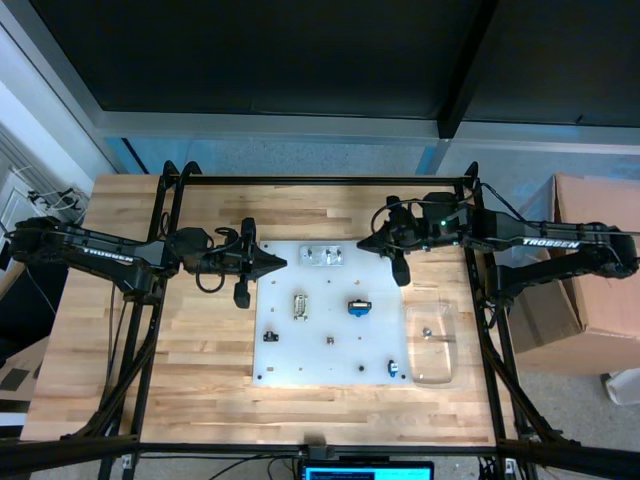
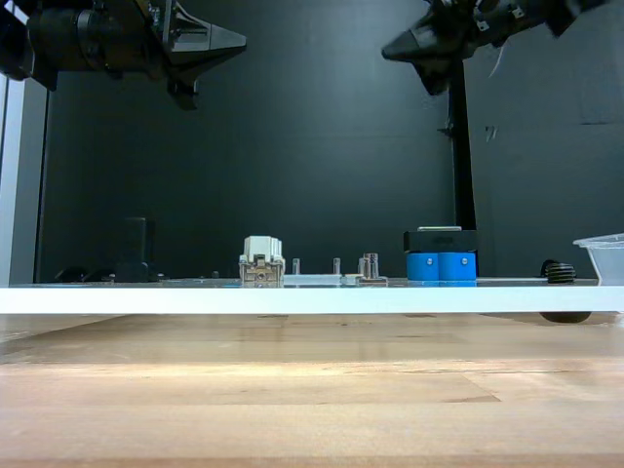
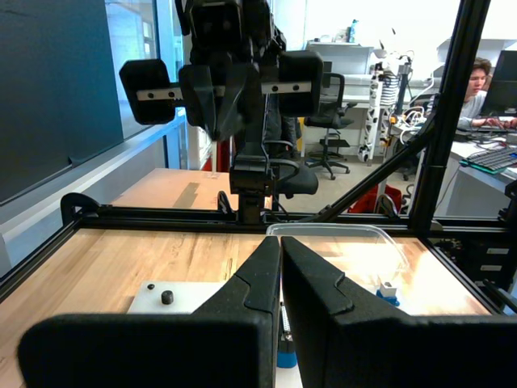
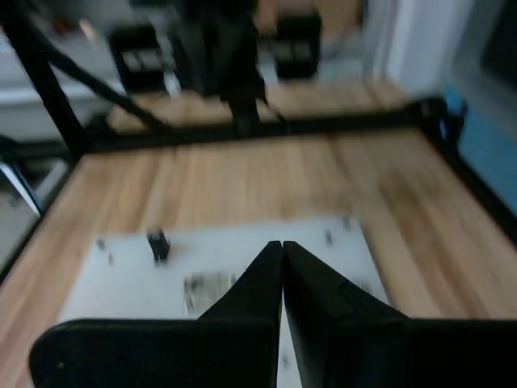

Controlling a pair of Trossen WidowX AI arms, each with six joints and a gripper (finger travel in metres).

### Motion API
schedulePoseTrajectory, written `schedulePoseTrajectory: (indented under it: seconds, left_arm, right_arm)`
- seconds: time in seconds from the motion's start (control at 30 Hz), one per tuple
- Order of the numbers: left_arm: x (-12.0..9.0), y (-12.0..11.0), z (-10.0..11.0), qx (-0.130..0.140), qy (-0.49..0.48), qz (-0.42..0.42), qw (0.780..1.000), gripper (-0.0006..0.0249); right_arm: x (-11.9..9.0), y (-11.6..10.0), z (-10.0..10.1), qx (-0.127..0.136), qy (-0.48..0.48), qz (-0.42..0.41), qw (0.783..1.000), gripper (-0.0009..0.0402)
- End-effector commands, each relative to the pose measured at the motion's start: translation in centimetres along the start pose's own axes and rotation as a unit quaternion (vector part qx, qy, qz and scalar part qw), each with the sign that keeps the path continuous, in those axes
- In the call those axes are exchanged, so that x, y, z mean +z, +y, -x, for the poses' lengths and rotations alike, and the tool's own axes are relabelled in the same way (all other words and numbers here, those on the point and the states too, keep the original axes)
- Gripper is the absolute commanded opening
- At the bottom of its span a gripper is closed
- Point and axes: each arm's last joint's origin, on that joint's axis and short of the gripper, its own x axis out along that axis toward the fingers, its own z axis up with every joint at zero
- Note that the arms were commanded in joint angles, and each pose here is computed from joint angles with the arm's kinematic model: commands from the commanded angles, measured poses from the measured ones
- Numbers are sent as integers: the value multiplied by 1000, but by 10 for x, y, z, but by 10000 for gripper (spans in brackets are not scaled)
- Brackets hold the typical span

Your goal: Unfasten the M12 nut and place it in the container

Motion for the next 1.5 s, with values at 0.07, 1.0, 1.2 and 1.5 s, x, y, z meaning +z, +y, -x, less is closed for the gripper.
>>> schedulePoseTrajectory:
  seconds: [0.07,1.0,1.2,1.5]
  left_arm:
    - [0,0,0,0,0,0,1000,0]
    - [0,0,0,0,0,0,1000,0]
    - [0,0,0,0,0,0,1000,0]
    - [0,0,0,0,0,0,1000,0]
  right_arm:
    - [-5,0,-5,4,-63,9,998,0]
    - [-52,13,-15,-7,-142,-29,989,0]
    - [-60,14,-15,4,-149,-28,988,0]
    - [-60,14,-15,8,-148,-28,988,0]
